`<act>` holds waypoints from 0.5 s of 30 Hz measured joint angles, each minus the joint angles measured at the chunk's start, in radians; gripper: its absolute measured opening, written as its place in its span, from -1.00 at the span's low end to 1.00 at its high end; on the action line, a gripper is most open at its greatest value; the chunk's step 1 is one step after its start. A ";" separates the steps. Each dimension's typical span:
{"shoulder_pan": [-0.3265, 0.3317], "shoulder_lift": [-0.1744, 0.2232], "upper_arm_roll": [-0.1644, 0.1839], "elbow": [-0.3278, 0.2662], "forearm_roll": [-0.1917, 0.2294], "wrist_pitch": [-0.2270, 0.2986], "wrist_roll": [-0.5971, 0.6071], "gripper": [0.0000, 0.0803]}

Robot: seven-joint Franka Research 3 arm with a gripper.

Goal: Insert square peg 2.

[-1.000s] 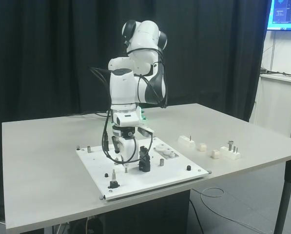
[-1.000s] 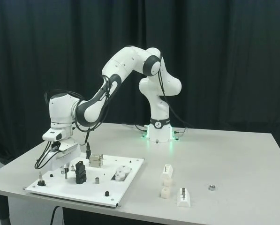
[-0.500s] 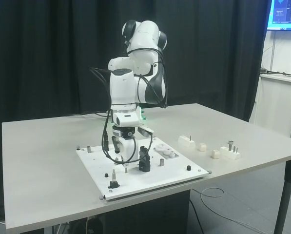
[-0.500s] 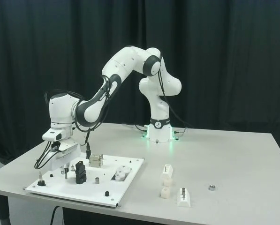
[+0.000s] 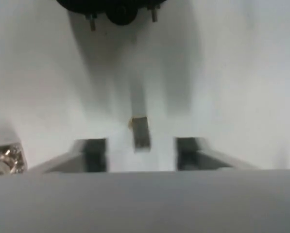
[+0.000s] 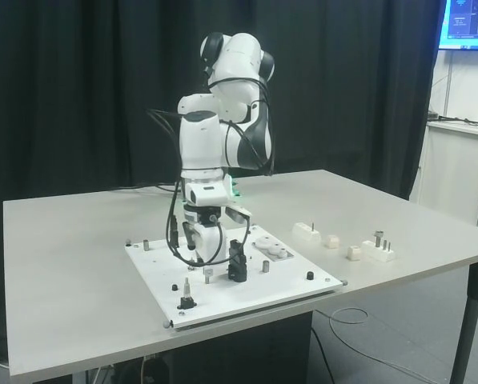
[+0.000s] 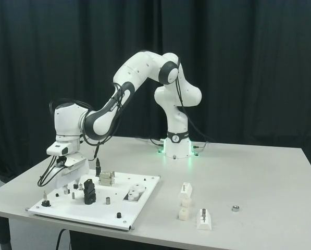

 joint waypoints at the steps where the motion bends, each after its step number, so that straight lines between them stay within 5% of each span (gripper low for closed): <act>1: 0.001 -0.002 -0.002 0.000 -0.001 -0.003 0.002 -0.19; 5: 0.002 -0.011 -0.006 0.000 -0.009 -0.019 0.008 -0.19; 6: 0.002 -0.014 -0.007 0.000 -0.014 -0.022 0.010 0.63; 15: 0.003 -0.042 -0.007 0.000 -0.047 -0.057 0.041 0.63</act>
